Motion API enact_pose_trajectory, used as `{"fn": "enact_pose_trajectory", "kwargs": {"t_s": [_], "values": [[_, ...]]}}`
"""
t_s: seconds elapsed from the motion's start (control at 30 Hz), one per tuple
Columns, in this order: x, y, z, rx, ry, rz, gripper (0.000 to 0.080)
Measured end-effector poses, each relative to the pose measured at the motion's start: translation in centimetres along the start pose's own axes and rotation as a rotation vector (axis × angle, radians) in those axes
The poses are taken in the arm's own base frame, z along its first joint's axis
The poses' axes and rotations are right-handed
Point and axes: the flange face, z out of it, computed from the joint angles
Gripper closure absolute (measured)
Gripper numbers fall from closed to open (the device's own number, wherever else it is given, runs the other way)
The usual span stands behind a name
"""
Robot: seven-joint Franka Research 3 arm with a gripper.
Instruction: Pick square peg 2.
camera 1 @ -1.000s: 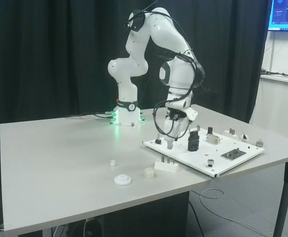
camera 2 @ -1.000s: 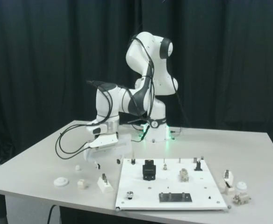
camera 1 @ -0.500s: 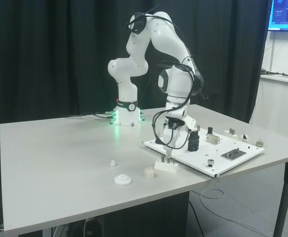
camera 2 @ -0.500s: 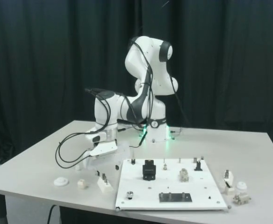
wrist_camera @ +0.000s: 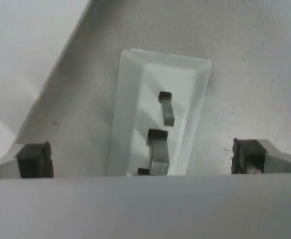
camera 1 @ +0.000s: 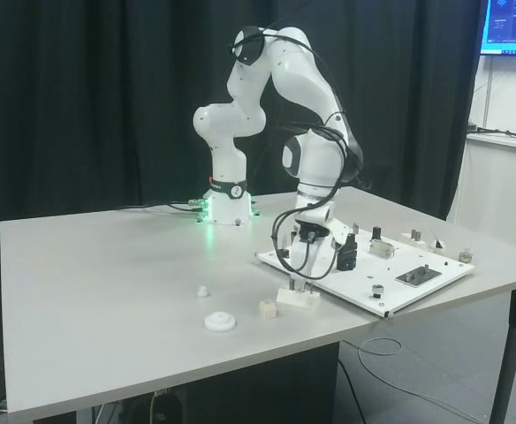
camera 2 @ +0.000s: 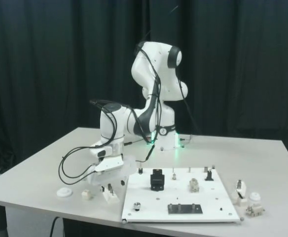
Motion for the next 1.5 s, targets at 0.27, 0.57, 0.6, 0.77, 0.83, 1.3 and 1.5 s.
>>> {"fn": "enact_pose_trajectory", "kwargs": {"t_s": [0.27, 0.57, 0.6, 0.77, 0.83, 1.3, 1.5], "values": [[0.0, 0.1, 0.8, 0.005, 0.004, 0.004, 0.0003], [0.0, 0.3, 1.1, 0.007, 0.010, 0.010, 0.0098], [0.1, 0.3, 1.2, 0.007, 0.010, 0.010, 0.0098], [0.1, 0.3, 1.2, 0.006, 0.012, 0.010, 0.0442], [0.1, 0.3, 1.2, 0.006, 0.013, 0.010, 0.0442], [0.2, 0.3, 0.8, 0.006, 0.020, 0.011, 0.0726], [0.4, 0.3, -0.5, 0.010, 0.037, 0.014, 0.0726]]}}
